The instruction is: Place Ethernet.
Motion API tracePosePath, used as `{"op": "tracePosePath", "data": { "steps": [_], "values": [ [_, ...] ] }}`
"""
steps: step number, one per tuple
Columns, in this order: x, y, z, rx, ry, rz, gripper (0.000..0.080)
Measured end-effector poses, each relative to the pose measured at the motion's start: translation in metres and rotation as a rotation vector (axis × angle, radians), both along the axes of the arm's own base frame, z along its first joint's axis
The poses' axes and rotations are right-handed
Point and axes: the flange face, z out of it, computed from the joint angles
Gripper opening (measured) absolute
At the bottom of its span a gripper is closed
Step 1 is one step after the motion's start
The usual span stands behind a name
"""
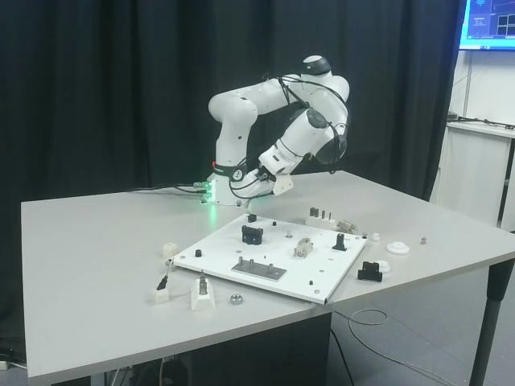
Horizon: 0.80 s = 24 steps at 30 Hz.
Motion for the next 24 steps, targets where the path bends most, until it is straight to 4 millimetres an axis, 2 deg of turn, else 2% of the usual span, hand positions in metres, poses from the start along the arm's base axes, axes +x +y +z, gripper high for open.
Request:
{"op": "tracePosePath", "data": {
  "steps": [24],
  "values": [
    [-0.001,-0.010,0.027,0.014,-0.059,-0.074,0.0096]
  ]
}}
